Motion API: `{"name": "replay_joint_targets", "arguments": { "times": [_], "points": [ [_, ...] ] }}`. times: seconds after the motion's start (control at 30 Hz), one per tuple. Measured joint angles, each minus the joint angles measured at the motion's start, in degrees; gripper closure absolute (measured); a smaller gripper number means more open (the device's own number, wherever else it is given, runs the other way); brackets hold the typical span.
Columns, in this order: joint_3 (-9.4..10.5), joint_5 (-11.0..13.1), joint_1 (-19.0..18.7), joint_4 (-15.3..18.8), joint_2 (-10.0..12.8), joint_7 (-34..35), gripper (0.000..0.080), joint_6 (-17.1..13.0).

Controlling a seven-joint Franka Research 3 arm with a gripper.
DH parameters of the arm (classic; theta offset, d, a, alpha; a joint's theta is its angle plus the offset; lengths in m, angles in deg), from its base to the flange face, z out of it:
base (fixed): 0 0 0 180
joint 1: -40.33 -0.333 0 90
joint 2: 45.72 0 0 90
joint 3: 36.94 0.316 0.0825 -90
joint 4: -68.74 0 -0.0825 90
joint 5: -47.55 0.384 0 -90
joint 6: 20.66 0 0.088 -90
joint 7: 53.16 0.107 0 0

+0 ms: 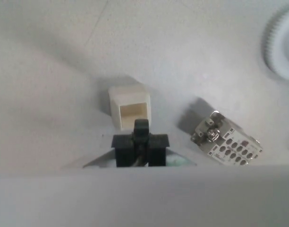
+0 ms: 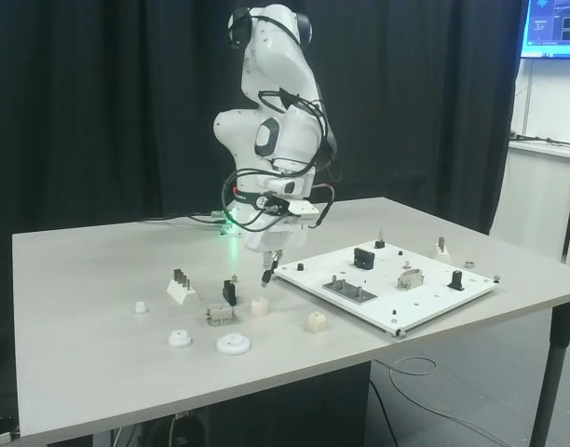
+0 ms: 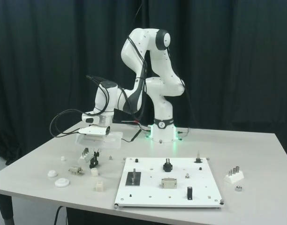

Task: Insert USB.

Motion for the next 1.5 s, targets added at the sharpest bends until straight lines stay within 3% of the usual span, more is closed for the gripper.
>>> {"name": "replay_joint_targets", "arguments": {
  "times": [1.1,1.3,1.5],
  "points": [
    [0.12,0.66,-0.99,-1.70,-0.05,-0.40,0.0747,1.03],
    [0.43,3.00,-2.04,-2.47,-0.05,-3.21,0.0747,1.03],
    [0.99,7.47,-3.26,-3.76,-0.05,-7.11,0.0747,1.24]
  ]
}}
